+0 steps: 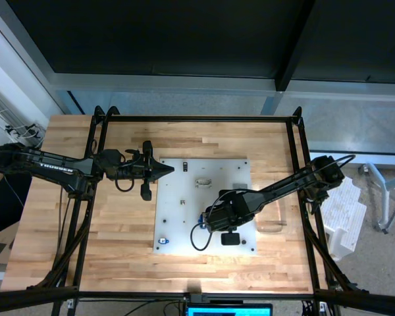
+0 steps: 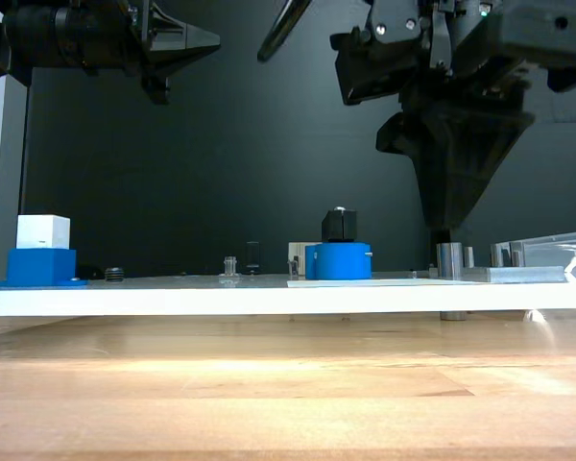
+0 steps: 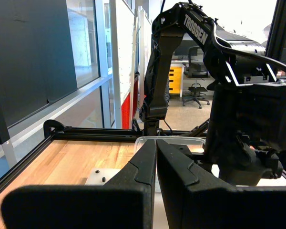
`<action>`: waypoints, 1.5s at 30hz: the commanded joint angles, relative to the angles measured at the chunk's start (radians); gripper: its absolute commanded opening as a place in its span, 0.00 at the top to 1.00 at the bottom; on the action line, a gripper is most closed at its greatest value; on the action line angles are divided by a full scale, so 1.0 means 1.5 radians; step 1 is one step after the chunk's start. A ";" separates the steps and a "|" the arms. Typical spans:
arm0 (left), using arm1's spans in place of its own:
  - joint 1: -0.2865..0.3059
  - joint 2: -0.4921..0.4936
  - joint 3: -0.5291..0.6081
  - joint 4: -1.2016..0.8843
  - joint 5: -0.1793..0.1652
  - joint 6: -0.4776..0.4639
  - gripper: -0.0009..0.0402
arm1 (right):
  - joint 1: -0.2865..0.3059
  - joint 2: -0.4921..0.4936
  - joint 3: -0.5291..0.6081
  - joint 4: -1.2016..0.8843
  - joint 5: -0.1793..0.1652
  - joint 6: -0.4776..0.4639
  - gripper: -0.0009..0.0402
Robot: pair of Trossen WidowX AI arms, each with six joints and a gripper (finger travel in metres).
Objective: Remove the 16mm cylinder and place in the container
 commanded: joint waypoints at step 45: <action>0.000 0.000 0.000 0.000 0.000 0.000 0.98 | 0.000 0.006 -0.031 0.052 0.001 0.008 0.98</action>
